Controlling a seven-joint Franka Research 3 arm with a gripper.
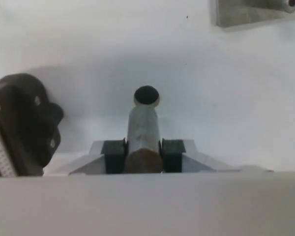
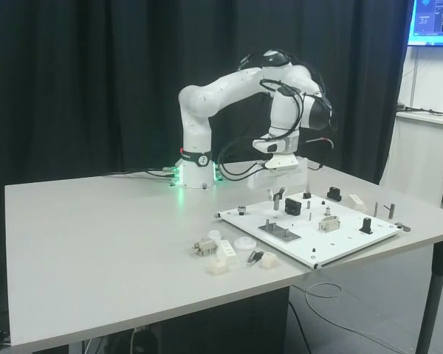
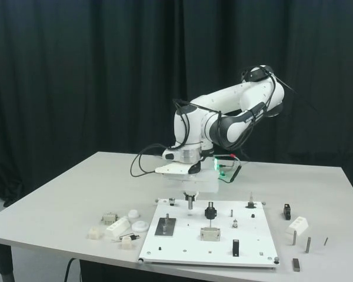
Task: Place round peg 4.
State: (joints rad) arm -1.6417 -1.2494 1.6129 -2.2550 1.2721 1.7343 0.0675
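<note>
A grey metal round peg [image 1: 143, 132] stands upright between my black fingertips, with my gripper [image 1: 143, 156] shut on it. Its lower end is right at a dark round hole [image 1: 146, 94] in the white board [image 1: 211, 98]. In the room views my gripper [image 3: 190, 197] holds the peg [image 3: 190, 202] over the board's [image 3: 182, 247] far left part, just above or touching its surface. The first room view shows the same peg [image 2: 277, 199] under my gripper [image 2: 277, 193]. Whether the tip has entered the hole I cannot tell.
A black multi-pin connector [image 1: 19, 125] sits on the board close to the peg. A grey metal plate [image 3: 165, 227] with a post, a black knob [image 3: 210, 212], and other small fixtures stand on the board. Several white parts [image 3: 120, 226] lie on the table beside the board.
</note>
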